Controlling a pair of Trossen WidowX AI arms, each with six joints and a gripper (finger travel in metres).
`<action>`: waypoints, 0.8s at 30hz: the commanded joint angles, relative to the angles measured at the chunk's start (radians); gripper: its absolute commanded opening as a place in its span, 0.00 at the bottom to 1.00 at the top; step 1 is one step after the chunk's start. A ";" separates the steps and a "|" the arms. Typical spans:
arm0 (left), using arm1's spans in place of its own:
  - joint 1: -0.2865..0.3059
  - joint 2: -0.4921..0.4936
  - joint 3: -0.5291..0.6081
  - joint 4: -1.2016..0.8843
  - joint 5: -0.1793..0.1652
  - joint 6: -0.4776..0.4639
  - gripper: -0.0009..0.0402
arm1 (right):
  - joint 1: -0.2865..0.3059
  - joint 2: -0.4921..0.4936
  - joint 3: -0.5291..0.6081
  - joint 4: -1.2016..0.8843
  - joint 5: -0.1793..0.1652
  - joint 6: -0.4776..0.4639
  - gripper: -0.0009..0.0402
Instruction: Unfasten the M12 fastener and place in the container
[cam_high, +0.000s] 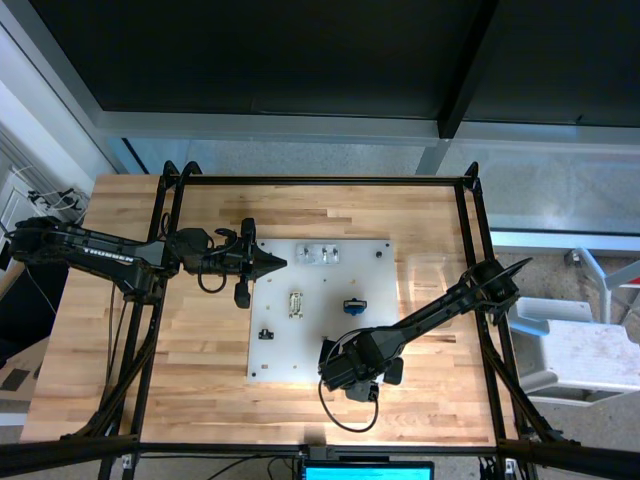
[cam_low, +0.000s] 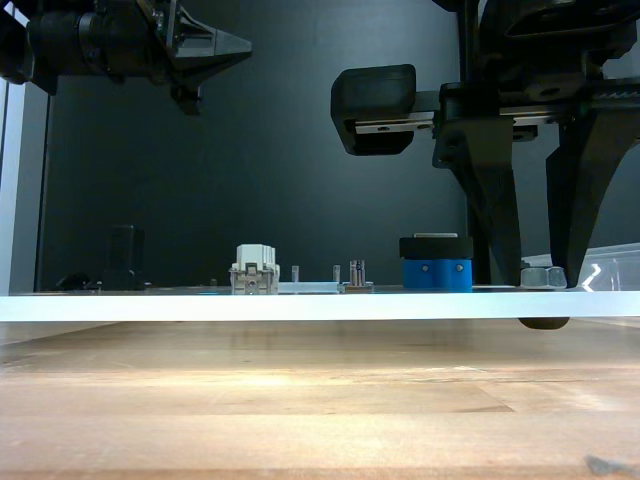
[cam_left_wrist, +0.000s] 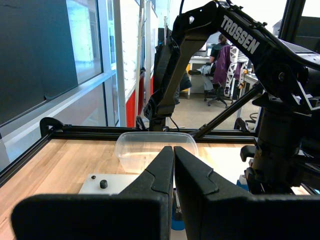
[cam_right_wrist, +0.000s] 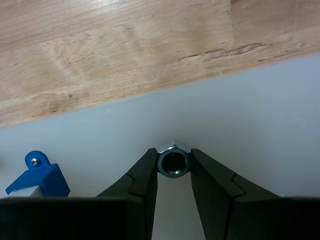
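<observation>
M12 fastener (cam_right_wrist: 173, 163) at board (cam_high: 290, 350) edge, gripped by right end effector (cam_right_wrist: 173, 151), left end effector (cam_left_wrist: 173, 148) closed, high far-left

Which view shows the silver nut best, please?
The right wrist view: the nut sits close up at the tip of the right end effector. The low view shows it small, side-on; the high view hides it under that end effector. The left wrist view, on the left end effector far left over the board, misses it.

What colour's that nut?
Silver nut in right pincer at board; clearest in right wrist view; left pincer hovers high, left.
</observation>
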 joint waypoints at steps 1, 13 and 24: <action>0.000 0.000 0.000 0.000 0.000 0.000 0.02 | 0.000 0.000 0.000 -0.001 -0.001 0.001 0.26; 0.000 0.000 0.000 0.000 0.000 0.000 0.02 | 0.001 -0.017 0.003 -0.004 0.000 0.013 0.54; 0.000 0.000 0.000 0.000 0.000 0.000 0.02 | 0.002 -0.111 0.000 -0.007 -0.005 0.838 0.38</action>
